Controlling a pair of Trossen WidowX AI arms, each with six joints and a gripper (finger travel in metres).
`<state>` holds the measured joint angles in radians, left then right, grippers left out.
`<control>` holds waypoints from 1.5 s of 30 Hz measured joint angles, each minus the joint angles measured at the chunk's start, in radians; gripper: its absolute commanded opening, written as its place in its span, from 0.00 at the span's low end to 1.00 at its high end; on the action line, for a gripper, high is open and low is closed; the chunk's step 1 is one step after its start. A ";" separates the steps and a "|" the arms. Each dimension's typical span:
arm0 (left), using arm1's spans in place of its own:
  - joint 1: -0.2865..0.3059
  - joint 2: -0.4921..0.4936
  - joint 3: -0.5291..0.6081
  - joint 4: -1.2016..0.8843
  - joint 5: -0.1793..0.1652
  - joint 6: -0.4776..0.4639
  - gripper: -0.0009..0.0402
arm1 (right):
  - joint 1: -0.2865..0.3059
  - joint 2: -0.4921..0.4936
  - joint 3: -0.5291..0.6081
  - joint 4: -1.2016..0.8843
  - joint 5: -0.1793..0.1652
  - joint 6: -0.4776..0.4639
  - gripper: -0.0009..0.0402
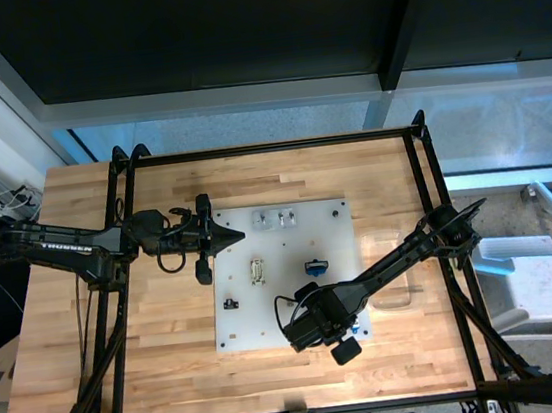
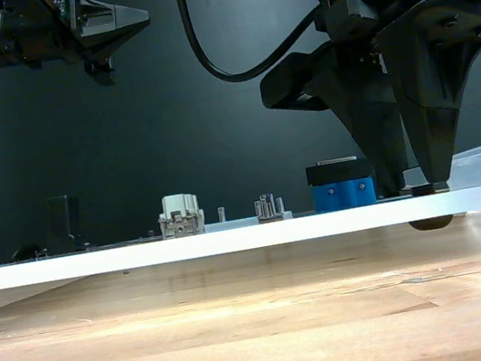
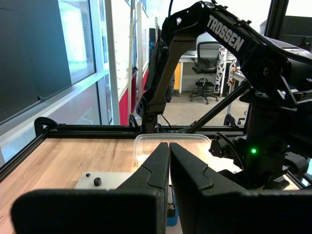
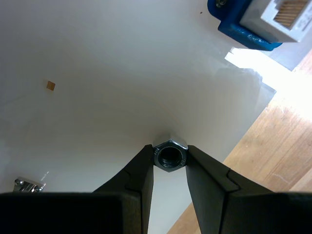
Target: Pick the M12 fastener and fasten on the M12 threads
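the right gripper (image 2: 416,182) is lowered, pointing down, to the white board (image 1: 269,313) near its near right edge, its tips reaching the board surface in the low view. in the right wrist view its fingers (image 4: 141,171) are seen clamped on the m12 nut (image 4: 169,146), one finger against each side of the small silver hexagon, whose dark threaded bore faces the camera. the nut is held just above or at the white surface, close to the board's edge, where the wooden table (image 1: 175,365) shows beyond. whether the nut is on its stud cannot be told. a blue connector block (image 2: 343,193) is seen on the board just beside the right gripper, on its left in the low view.

the left gripper (image 1: 233,237) is held high over the board's far left edge, well apart from the nut, pointing level toward the right arm. its fingers (image 3: 155,163) are brought together, with only a hairline seam left between them. past its tips a clear container (image 3: 146,140) is seen on the table beside the board.
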<state>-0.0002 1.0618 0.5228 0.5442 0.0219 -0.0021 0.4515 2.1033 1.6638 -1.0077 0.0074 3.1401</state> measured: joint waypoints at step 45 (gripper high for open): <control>0.000 0.000 0.000 0.000 0.000 0.000 0.02 | 0.007 -0.068 0.002 -0.017 -0.060 -0.041 0.43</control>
<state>-0.0002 1.0622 0.5228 0.5442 0.0219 -0.0021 0.4583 2.0354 1.6661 -1.0248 -0.0525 3.0989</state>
